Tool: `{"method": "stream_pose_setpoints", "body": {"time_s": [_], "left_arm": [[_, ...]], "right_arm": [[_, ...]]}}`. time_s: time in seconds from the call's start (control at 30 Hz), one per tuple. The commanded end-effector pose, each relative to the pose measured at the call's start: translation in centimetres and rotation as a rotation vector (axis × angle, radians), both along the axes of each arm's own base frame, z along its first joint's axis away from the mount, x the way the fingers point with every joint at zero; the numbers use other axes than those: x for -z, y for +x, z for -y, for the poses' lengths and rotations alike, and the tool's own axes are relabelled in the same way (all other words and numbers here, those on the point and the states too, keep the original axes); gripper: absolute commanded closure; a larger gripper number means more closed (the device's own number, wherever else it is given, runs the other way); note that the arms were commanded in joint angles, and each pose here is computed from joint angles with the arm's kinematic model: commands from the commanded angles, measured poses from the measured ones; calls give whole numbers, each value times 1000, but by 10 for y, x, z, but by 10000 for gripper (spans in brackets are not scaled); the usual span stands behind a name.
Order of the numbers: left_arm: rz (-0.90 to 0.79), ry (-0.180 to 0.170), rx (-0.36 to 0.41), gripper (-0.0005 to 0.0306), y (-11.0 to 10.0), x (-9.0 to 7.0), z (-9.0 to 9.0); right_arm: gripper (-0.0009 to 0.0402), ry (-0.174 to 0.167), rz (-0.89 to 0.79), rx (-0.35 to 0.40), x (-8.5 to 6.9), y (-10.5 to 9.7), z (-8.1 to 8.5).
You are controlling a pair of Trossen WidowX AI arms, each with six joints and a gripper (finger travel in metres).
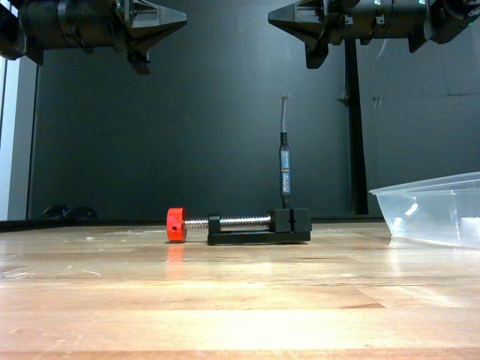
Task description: Remove the USB-C connector from taskboard and place in the container
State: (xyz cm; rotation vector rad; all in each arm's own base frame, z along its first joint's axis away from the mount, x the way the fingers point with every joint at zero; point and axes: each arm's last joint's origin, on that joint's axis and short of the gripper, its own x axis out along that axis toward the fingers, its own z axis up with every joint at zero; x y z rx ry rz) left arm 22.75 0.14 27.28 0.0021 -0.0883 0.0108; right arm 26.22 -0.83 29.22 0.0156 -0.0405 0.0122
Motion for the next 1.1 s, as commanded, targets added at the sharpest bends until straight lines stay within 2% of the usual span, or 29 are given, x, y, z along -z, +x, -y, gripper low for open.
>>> {"method": "stream_pose_setpoints", "body": {"time_s": [0.03, 1.03, 1.1], "left_arm": [[0, 0, 1, 300, 0, 0, 0], [0, 0, 0, 300, 0, 0, 0], [0, 0, 1, 300, 0, 0, 0]], "right_arm": [[393, 0, 0, 0, 0, 0, 0], [393, 1, 2, -1, 0, 0, 0], [393, 29, -17, -35, 2, 0, -1]]}}
